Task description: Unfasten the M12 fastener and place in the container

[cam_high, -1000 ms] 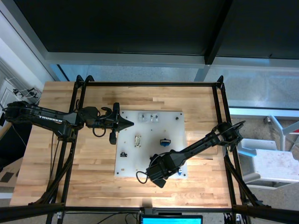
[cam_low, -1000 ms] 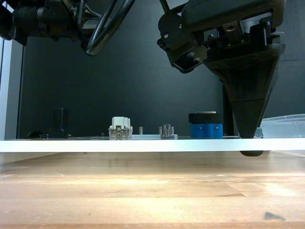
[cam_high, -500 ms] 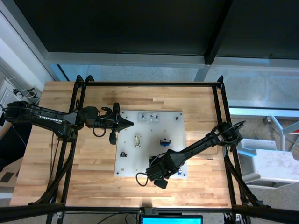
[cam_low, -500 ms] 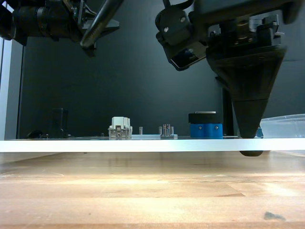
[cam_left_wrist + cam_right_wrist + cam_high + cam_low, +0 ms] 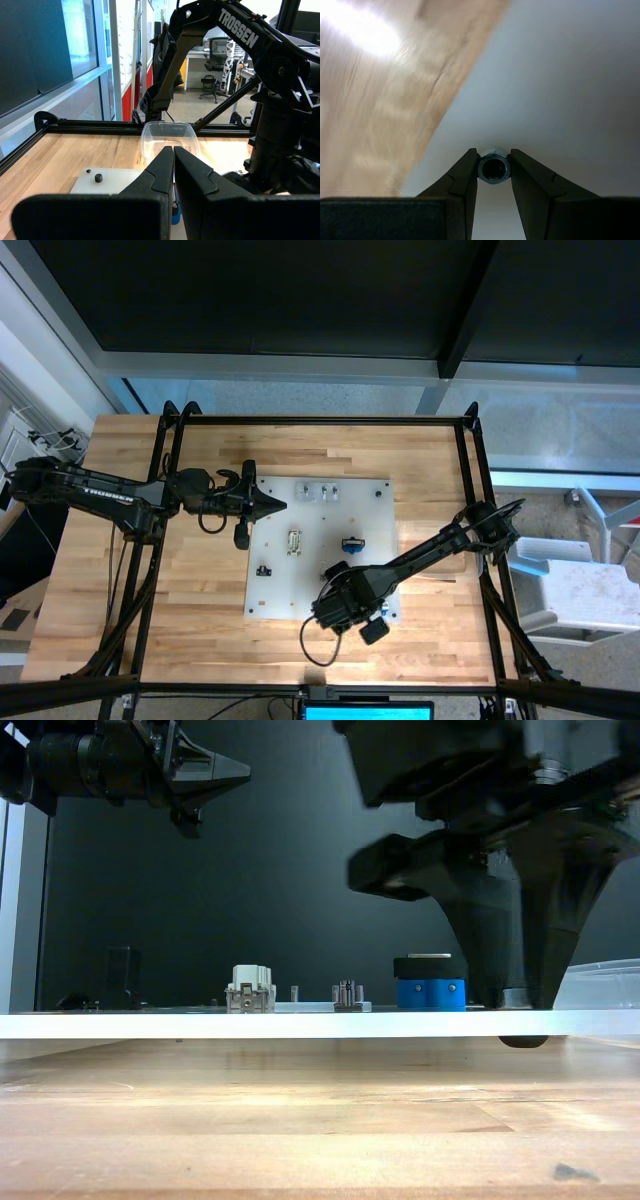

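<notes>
My right gripper (image 5: 494,165) is shut on the small silver M12 fastener (image 5: 494,168), one finger on each side of it. The nut sits low against the white board (image 5: 560,90), and its centre looks dark. The low view has both fingertips (image 5: 478,990) reaching down to board level near the near right edge, with a bit of silver nut (image 5: 515,997) between them. From above, the right gripper (image 5: 345,602) covers the nut and stud. The clear container (image 5: 169,139) lies beyond the board, with nothing showing in it. My left gripper (image 5: 173,150) hovers shut by the board's far left edge (image 5: 272,505).
A blue-and-white connector (image 5: 430,985) stands just left of my right fingers. A grey connector (image 5: 251,990) and small silver posts (image 5: 346,993) stand mid-board. A black post (image 5: 98,177) stands at a far corner. A black frame (image 5: 320,421) rings the wooden table.
My right gripper has rolled about its wrist while staying over the same spot, its camera block swinging round. In the low view, both fingers now show side by side. The left arm has not moved.
</notes>
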You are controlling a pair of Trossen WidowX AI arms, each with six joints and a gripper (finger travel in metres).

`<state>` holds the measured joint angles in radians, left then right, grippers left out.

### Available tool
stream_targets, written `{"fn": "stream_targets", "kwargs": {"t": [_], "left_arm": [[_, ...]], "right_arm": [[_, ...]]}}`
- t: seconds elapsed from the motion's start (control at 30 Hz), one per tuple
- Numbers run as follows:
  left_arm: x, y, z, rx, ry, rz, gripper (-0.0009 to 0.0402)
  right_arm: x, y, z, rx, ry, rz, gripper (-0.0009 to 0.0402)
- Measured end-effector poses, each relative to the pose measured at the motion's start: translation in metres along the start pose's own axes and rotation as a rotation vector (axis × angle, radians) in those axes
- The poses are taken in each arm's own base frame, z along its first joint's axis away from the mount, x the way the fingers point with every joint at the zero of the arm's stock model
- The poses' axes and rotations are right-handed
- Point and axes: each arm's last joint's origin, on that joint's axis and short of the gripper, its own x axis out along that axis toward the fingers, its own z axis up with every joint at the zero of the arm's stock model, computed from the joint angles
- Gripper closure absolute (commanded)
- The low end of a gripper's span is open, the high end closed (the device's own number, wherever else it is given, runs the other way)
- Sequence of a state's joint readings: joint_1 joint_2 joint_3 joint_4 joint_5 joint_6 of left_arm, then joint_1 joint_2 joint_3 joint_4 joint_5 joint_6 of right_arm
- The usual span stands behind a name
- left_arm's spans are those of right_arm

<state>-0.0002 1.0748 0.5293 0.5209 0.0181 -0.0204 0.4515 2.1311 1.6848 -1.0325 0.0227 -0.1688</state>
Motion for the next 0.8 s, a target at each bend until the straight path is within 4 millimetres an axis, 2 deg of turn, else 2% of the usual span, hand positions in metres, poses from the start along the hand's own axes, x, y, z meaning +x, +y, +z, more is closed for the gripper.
{"fn": "stream_targets", "kwargs": {"t": [0.3, 0.47, 0.63, 0.8], "left_arm": [[0.0, 0.0, -0.0001, 0.0, 0.0, 0.0, 0.0393], [0.0, 0.0, 0.0, 0.0, 0.0, 0.0, 0.0393], [0.0, 0.0, -0.0001, 0.0, 0.0, 0.0, 0.0393], [0.0, 0.0, 0.0, 0.0, 0.0, 0.0, 0.0393]], "right_arm": [[-0.0009, -0.0005, -0.0008, -0.58, 0.004, 0.002, 0.0393], [-0.0016, -0.001, -0.0013, -0.834, 0.014, -0.008, 0.0393], [-0.0016, -0.0013, -0.0018, -0.963, 0.029, -0.018, 0.0393], [-0.0016, -0.0014, -0.0019, -0.974, 0.033, -0.023, 0.0393]]}}
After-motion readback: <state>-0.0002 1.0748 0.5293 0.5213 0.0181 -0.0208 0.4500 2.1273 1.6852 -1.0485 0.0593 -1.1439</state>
